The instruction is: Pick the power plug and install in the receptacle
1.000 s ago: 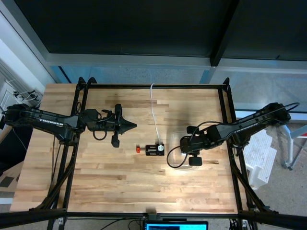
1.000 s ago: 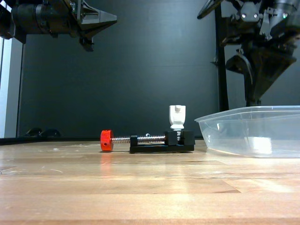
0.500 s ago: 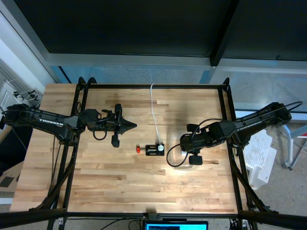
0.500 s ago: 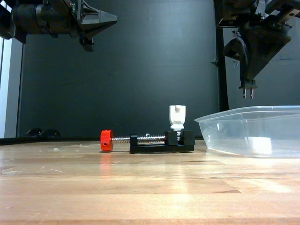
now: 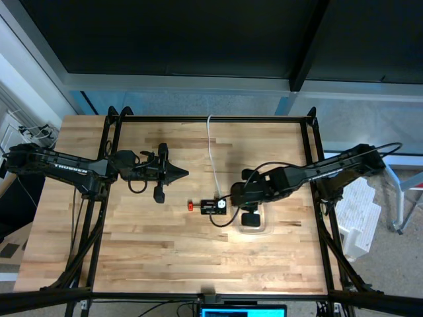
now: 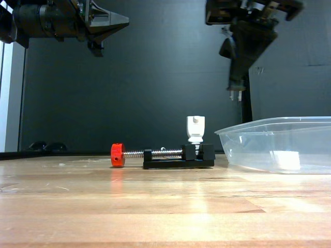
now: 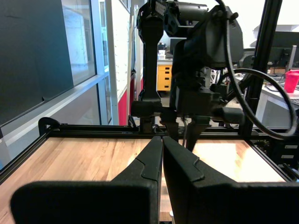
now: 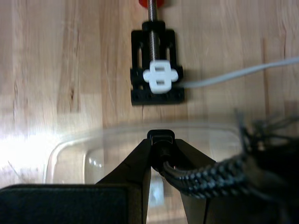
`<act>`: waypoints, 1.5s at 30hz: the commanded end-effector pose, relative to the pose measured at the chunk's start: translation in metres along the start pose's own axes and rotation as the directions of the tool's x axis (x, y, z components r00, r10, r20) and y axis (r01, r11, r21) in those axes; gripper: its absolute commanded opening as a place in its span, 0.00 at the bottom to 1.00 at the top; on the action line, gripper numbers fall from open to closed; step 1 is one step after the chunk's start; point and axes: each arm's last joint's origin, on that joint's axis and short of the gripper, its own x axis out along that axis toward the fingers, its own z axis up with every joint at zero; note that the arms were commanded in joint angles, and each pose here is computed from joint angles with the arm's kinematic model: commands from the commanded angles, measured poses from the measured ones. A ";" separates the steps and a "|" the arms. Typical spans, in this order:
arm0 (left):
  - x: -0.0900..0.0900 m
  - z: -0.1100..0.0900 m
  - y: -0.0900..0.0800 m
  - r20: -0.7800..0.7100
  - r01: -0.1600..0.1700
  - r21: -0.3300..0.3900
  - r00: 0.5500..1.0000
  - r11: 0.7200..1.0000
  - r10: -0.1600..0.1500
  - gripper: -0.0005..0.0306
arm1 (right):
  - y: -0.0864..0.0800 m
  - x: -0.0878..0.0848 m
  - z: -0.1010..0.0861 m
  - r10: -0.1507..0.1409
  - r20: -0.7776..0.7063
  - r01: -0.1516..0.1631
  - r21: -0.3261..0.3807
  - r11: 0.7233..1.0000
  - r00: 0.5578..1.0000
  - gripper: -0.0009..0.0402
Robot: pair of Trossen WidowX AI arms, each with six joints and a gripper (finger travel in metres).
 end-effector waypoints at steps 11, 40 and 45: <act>0.000 0.000 0.000 0.000 0.000 0.000 1.000 1.000 0.000 0.02 | 0.003 0.022 0.035 -0.012 -0.008 0.012 -0.008 1.000 1.000 0.02; 0.000 0.000 0.000 0.000 0.000 0.000 1.000 1.000 0.000 0.02 | 0.003 0.044 0.048 -0.034 -0.026 0.033 -0.056 0.998 0.999 0.02; 0.000 0.000 0.000 0.000 0.000 0.000 1.000 1.000 0.000 0.02 | 0.003 0.044 0.048 -0.041 -0.026 0.039 -0.064 0.997 0.999 0.02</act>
